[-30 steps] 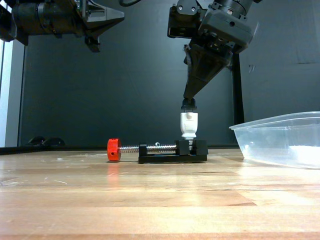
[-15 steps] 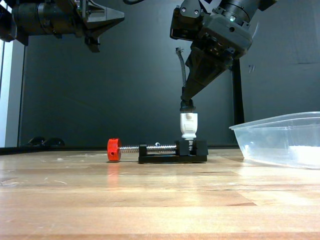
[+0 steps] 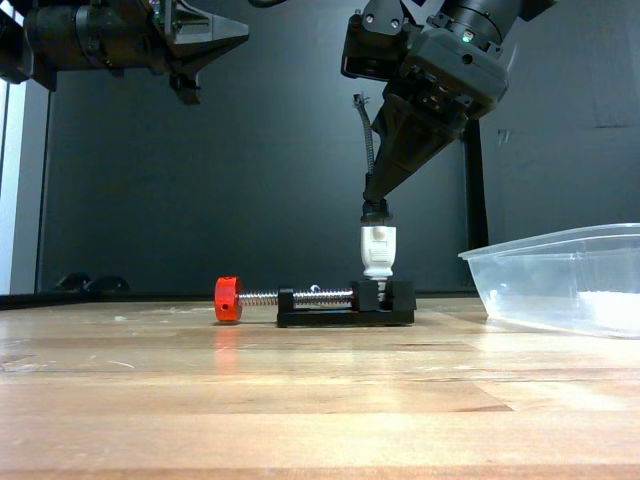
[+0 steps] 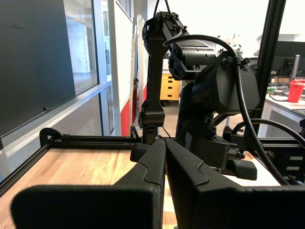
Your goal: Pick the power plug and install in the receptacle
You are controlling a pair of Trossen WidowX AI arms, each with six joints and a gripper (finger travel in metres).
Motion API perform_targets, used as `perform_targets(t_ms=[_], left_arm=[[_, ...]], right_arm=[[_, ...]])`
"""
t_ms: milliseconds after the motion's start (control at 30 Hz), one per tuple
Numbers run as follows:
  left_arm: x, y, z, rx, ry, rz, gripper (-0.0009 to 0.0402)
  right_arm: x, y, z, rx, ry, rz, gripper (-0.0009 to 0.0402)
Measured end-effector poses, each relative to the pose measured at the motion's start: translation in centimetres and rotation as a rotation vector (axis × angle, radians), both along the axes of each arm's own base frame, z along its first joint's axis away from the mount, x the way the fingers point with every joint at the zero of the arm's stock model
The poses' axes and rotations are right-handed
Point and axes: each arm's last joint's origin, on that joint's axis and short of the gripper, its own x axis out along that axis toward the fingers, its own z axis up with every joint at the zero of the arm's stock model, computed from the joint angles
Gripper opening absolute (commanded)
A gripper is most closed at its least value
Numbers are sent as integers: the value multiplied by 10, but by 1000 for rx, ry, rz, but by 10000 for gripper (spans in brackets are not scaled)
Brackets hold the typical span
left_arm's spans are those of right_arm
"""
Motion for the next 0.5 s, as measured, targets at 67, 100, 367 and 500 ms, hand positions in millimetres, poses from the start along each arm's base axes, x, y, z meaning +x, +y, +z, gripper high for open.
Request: perform_targets(t_ms=[67,100,367,500], left_arm=[[0,0,0,0,0,0,0],[0,0,0,0,0,0,0],[0,0,0,0,1,0,0],[0,0,0,0,0,0,0]], right_arm=[[0,0,0,-3,0,1,0],[0,0,0,-4,-2,2,0],[1,0,-2,-26,-30,10,0],[0,1,0,-25,-36,12,0]])
